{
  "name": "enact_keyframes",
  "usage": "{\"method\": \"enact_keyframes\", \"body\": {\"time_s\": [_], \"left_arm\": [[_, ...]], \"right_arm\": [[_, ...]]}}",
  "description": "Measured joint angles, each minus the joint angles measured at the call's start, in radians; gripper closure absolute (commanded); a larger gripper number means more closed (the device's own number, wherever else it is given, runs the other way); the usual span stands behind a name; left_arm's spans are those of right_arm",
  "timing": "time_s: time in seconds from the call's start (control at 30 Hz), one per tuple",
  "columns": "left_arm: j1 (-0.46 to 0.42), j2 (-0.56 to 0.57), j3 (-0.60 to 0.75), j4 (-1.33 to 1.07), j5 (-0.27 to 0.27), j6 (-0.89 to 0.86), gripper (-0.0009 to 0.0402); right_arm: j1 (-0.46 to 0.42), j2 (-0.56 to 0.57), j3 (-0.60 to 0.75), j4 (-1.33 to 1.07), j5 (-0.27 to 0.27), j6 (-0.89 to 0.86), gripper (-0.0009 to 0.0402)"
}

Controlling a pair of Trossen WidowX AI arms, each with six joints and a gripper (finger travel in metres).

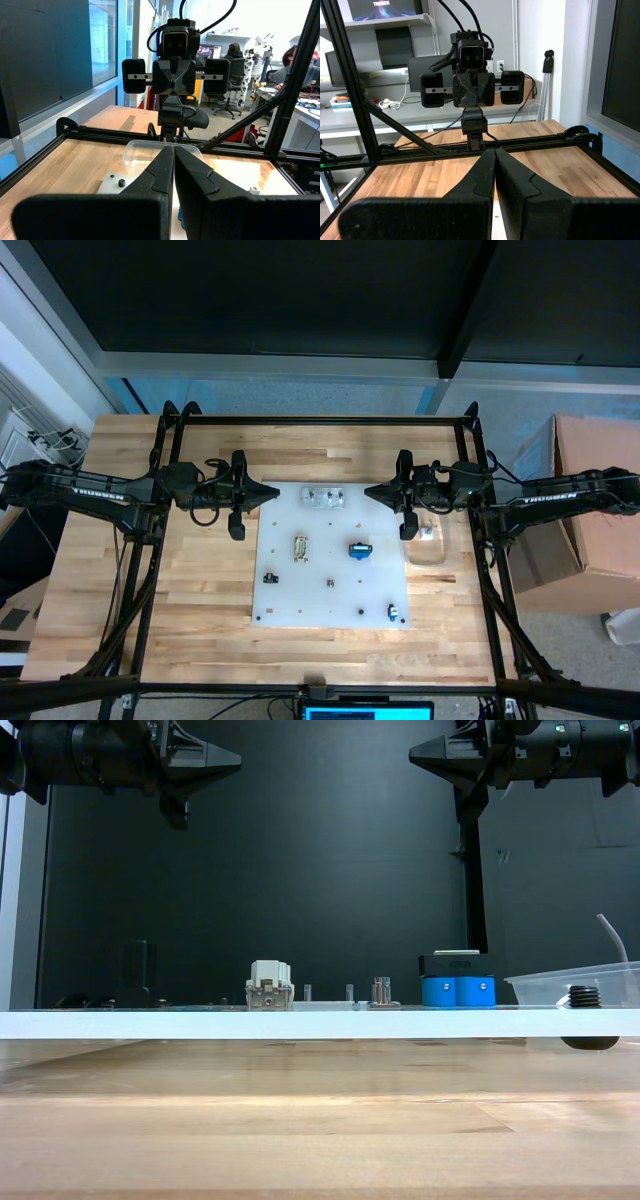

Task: Pick the RJ45 connector and install on the taskboard

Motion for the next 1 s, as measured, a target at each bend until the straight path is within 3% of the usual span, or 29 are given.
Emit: {"method": "enact_keyframes", "body": {"time_s": [0.6,1.0], "left_arm": [[0.0,0.0,0.0,0.0,0.0,0.0,0.0393],[0.0,0.0,0.0,0.0,0.0,0.0,0.0393]], "right_arm": [[0.0,-0.01,0.005,-0.048,0.0,0.035,0.0394],[0.001,-0.125,0.194,-0.776,-0.003,0.021,0.0393]]}}
